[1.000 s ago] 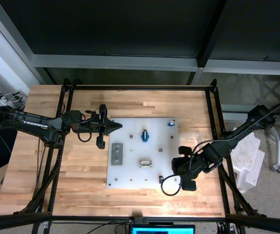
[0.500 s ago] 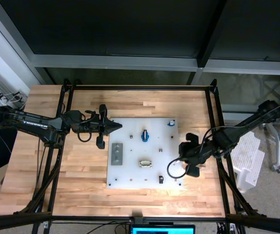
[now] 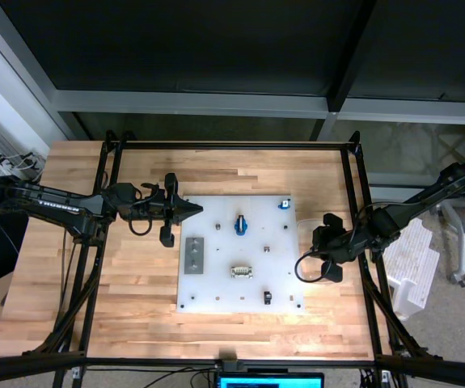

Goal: Remove the 16mm bar from the taskboard and place in the container

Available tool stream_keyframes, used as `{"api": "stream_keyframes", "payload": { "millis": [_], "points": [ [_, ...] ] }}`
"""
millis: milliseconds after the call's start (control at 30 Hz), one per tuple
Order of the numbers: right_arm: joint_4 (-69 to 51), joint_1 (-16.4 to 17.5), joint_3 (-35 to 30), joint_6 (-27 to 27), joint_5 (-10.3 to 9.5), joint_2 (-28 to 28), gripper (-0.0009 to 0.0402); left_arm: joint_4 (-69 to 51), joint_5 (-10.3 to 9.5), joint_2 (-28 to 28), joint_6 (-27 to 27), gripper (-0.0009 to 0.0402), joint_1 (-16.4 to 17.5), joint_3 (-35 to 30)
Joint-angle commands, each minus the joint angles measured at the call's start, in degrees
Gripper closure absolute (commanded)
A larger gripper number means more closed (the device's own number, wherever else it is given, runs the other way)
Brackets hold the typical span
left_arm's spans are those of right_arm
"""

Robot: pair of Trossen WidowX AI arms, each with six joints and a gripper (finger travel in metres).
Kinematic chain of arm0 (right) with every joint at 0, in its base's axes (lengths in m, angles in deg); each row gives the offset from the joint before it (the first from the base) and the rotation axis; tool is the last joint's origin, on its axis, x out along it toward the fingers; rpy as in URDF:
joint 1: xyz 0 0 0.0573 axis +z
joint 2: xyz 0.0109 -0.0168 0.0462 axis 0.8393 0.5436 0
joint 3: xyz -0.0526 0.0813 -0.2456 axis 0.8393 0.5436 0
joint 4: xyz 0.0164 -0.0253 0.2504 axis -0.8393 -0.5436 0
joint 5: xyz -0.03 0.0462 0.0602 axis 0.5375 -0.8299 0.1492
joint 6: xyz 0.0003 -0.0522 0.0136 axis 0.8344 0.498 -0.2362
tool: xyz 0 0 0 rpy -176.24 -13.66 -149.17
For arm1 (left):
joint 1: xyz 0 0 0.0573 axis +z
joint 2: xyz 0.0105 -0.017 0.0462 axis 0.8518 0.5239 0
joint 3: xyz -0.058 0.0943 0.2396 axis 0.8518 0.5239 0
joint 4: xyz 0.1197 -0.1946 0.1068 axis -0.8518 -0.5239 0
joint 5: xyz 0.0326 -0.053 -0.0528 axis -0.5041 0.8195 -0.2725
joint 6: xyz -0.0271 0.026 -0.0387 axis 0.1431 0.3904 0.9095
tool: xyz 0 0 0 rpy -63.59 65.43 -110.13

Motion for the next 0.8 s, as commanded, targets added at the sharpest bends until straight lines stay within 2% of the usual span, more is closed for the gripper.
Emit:
{"api": "stream_keyframes", "payload": {
  "millis": [33, 233, 533, 800],
  "points": [
    [1.90, 0.02, 3.89, -0.07, -0.09, -2.47, 0.0387, 0.00, 0.00, 0.02, 0.00, 0.0393, 0.00, 0.00],
    [4.46, 0.04, 10.03, -0.46, -0.09, -5.86, 0.0387, 0.00, 0.00, 0.02, 0.00, 0.0393, 0.02, 0.00],
    [7.96, 0.09, 16.87, -3.06, -0.33, -6.08, 0.0387, 0.00, 0.00, 0.02, 0.00, 0.0393, 0.00, 0.00],
    [5.03, 0.11, 17.40, -4.92, -3.80, -6.08, 0.0386, 0.00, 0.00, 0.02, 0.00, 0.0393, 0.02, 0.00]
  ]
}}
